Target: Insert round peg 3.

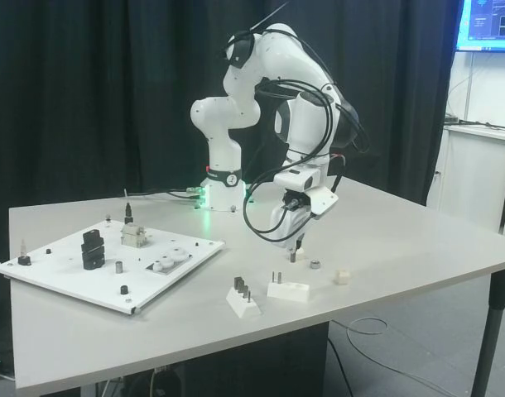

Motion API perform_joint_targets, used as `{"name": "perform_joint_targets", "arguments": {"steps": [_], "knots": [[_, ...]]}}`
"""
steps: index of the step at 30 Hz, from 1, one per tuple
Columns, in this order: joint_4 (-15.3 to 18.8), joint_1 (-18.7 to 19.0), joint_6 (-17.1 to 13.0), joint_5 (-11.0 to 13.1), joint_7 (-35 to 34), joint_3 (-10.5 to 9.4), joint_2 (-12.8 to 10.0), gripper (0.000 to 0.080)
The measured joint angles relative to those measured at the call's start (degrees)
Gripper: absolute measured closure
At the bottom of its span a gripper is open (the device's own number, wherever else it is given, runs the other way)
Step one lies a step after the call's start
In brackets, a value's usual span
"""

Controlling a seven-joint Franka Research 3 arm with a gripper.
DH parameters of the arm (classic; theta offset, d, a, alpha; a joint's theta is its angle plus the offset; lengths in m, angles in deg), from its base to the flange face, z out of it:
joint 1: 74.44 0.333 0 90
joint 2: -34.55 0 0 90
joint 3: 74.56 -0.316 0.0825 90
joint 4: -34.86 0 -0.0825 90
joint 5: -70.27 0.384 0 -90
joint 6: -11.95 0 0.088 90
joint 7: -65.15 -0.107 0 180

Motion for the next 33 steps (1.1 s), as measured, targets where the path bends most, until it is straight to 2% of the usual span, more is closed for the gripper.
{"name": "perform_joint_targets", "arguments": {"steps": [9, 23, 33], "knots": [[0.0, 0.0, -0.1, -0.7, -0.3, 0.38, 0.0, 0.0690], [0.1, -2.1, 0.1, -6.9, -1.5, 1.51, 0.2, 0.0690], [1.9, -6.0, 1.4, -10.5, -1.5, 1.50, 1.9, 0.0690]]}}
